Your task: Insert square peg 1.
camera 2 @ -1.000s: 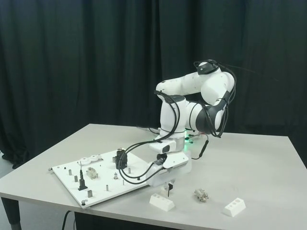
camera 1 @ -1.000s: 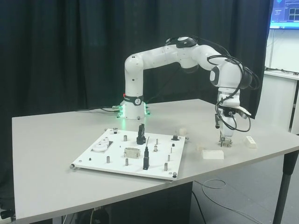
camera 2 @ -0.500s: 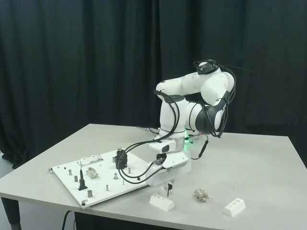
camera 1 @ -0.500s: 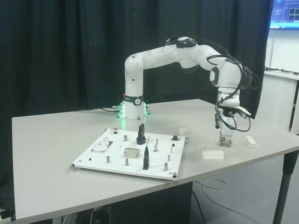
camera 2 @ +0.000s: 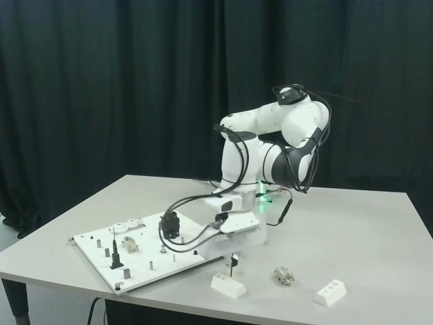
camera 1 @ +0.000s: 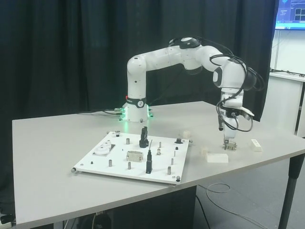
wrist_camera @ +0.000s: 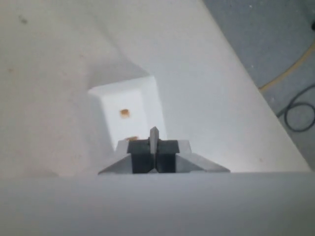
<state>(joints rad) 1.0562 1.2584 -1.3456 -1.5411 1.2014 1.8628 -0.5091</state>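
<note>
above the white peg holder (camera 2: 228, 286) near the table's edge, the gripper (wrist_camera: 153, 160) pinches a slim grey peg (wrist_camera: 154, 140); next, carry it to the white board (camera 1: 138, 157).

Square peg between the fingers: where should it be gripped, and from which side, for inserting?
By its upper end, from straight above. The hand has its black pads shut on what look like two opposite flat faces. The thin grey peg hangs upright with its lower length bare above the white holder block, free to enter a hole.
</note>
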